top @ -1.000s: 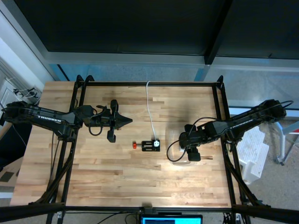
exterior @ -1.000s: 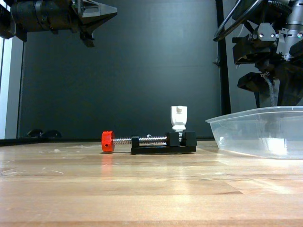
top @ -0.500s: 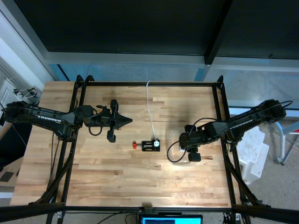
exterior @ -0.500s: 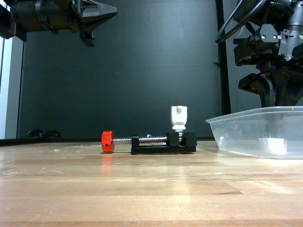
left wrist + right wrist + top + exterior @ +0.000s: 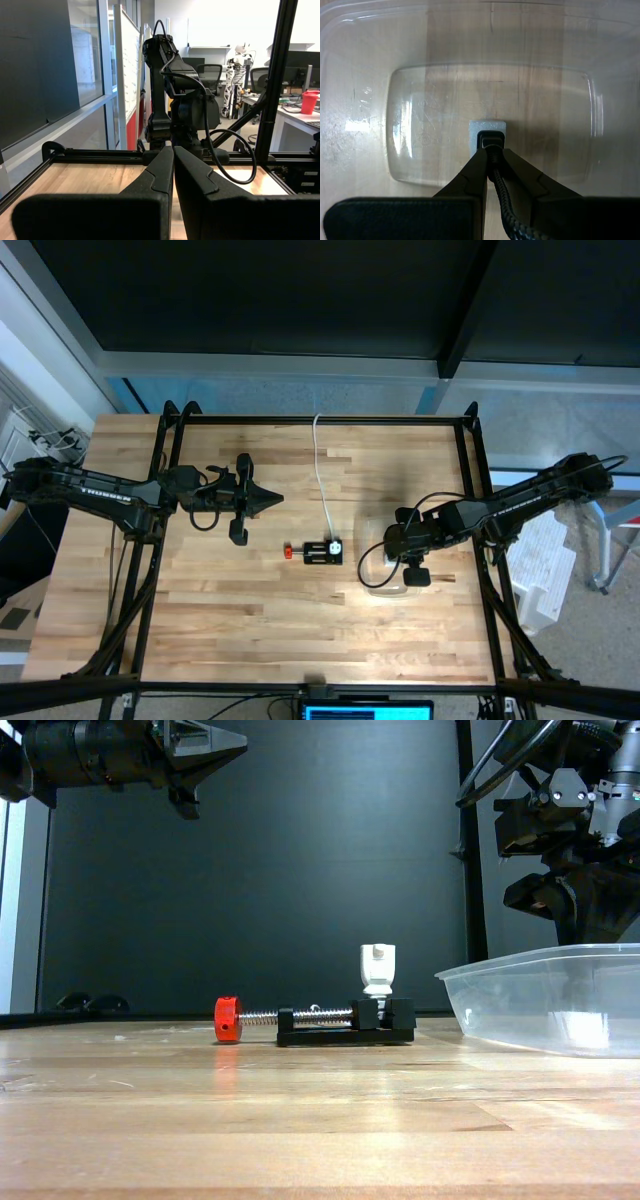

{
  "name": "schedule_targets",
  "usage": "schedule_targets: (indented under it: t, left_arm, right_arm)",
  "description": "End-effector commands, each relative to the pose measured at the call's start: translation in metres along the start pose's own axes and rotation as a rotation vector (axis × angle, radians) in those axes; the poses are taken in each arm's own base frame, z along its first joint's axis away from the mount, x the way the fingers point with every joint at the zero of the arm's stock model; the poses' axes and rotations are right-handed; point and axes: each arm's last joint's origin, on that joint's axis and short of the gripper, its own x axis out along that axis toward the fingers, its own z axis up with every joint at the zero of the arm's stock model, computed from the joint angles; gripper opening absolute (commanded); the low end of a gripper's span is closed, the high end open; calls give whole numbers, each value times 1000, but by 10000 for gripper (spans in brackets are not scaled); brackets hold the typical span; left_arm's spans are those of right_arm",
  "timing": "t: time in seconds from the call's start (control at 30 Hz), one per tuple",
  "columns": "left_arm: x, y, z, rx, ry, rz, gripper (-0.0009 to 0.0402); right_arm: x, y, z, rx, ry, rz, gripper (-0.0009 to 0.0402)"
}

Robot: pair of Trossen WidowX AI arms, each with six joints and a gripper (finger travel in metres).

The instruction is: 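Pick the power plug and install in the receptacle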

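Since the right claw (image 5: 491, 150) is down inside the clear tray (image 5: 355, 80), nearest the worktop's (image 5: 250, 630) front edge, pinching the power plug (image 5: 490, 139) with its black braided lead running between the fingers, the lift out is where trouble would likely start. The plug sits on or in a small white cube (image 5: 487, 126). I cannot tell which, and if it is seated the cube may come up with it. The grip looks to be at the plug's rear, so it could tilt, and the lead could catch the tray wall. Its contacts are hidden, so its facing for insertion is unknown. In the low view the tray wall blurs the fingertips.

Further in, well apart from the tray, the receptacle (image 5: 377, 968) stands upright in a black mini vise (image 5: 345, 1023) with a red knob (image 5: 227, 1019). Its opening is too small to make out, so a skewed plug might jam. Beyond, the left claw (image 5: 173, 152) hangs high over the worktop, fingers pressed together, empty. The white cord (image 5: 321, 465) runs to the far edge.
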Motion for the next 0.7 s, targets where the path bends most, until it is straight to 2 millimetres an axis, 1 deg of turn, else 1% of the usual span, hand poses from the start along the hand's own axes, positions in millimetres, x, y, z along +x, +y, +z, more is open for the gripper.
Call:
schedule_targets:
  t: [0.03, 0.23, 0.4, 0.5, 0.7]
  left_arm:
    - [0, 0, 0, 0, 0, 0, 0]
    - [0, 0, 0, 0, 0, 0, 0]
    - [0, 0, 0, 0, 0, 0, 0]
    - [0, 0, 0, 0, 0, 0, 0]
    - [0, 0, 0, 0, 0, 0, 0]
  right_arm:
    - [-2, 0, -1, 0, 4, -2, 1]
    - [-12, 0, 3, -15, 16, -9, 0]
    - [-27, 0, 11, -29, 13, -31, 0]
    - [-39, 0, 16, -44, 28, -34, 0]
    - [-71, 0, 27, -60, 61, -71, 0]
